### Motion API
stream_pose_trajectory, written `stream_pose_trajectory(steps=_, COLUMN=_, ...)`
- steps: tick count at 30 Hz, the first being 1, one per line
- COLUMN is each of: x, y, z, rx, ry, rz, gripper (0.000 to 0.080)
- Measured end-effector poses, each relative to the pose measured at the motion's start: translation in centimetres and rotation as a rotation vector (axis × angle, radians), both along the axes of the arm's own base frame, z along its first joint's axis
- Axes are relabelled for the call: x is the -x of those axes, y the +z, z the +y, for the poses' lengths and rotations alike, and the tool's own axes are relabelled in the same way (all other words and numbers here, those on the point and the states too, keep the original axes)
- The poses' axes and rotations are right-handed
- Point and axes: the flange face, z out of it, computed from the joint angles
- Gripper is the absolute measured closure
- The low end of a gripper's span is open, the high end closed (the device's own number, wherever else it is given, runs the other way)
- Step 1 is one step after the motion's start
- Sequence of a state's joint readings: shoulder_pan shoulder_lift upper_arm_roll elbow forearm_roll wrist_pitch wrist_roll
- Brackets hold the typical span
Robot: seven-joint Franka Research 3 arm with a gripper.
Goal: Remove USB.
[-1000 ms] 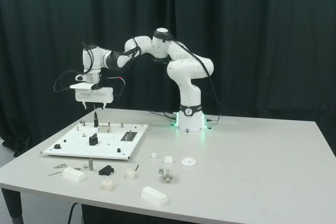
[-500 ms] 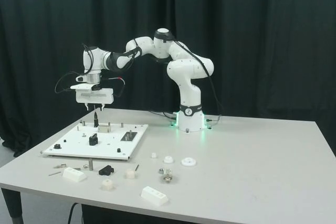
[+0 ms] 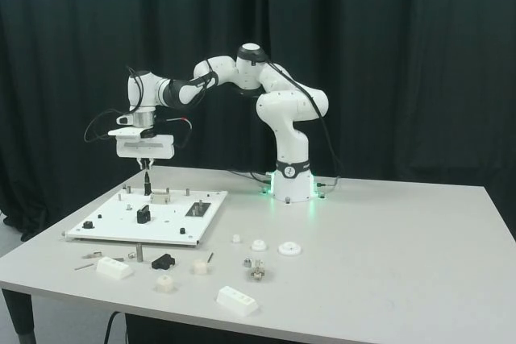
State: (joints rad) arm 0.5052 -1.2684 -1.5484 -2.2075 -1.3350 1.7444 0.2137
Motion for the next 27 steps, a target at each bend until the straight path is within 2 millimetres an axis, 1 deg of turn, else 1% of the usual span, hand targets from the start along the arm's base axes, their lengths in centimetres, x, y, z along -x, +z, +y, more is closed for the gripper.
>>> stream_pose_trajectory(steps=1, x=0.0, y=0.0, z=0.0, rx=0.0, ry=0.002, rz=0.0, gripper=0.0576)
stream_pose_trajectory(steps=2, x=0.0, y=0.0, z=0.0, rx=0.001, ry=0.003, rz=0.0, gripper=0.0748)
stream_pose_trajectory(steps=6, x=0.1, y=0.1, z=-0.1, rx=0.002, ry=0.006, rz=0.001, gripper=0.0748)
stream_pose_trajectory(steps=7, x=0.1, y=0.1, z=-0.1, rx=0.002, ry=0.007, rz=0.001, gripper=0.0781)
stream_pose_trajectory(steps=21, x=0.1, y=0.2, z=-0.2, rx=0.007, ry=0.011, rz=0.002, gripper=0.0782)
stream_pose_trajectory(steps=24, x=-0.1, y=0.6, z=-0.2, rx=0.015, ry=0.013, rz=-0.002, gripper=0.0782)
stream_pose_trajectory(steps=27, x=-0.4, y=1.5, z=-0.1, rx=0.029, ry=0.018, rz=-0.01, gripper=0.0782)
